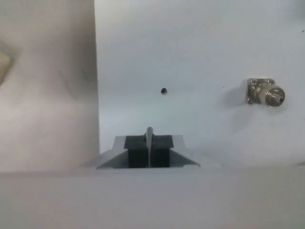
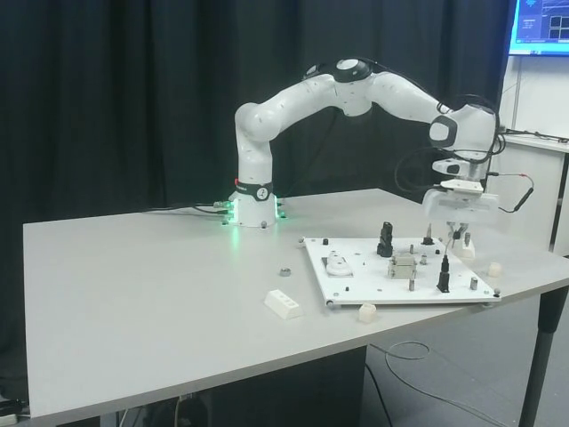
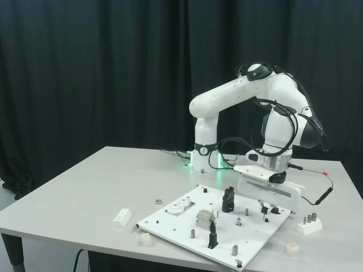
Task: Insert round peg 1.
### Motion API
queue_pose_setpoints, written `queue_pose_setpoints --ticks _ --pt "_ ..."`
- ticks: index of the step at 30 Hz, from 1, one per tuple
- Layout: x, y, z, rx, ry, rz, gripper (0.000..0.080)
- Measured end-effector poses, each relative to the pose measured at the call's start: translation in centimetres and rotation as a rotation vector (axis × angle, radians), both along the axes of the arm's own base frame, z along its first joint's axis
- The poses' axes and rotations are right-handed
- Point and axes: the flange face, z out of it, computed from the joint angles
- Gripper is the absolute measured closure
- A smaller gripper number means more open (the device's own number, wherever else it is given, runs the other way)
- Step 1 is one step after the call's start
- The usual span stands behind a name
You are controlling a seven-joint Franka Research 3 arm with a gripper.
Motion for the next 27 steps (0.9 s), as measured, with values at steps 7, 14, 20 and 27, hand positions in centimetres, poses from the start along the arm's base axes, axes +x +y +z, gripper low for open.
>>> queue_pose_setpoints --ticks 7,14,20,27 --pt "-0.1 -0.4 -0.8 0.004 0.003 0.027 0.0785" --pt "0.0 -0.9 -1.8 -0.002 -0.013 0.034 0.0785" --pt "0.1 -1.5 -2.6 -0.003 -0.023 0.033 0.0785" --pt "0.1 -2.0 -3.2 0.013 -0.027 0.026 0.0785"
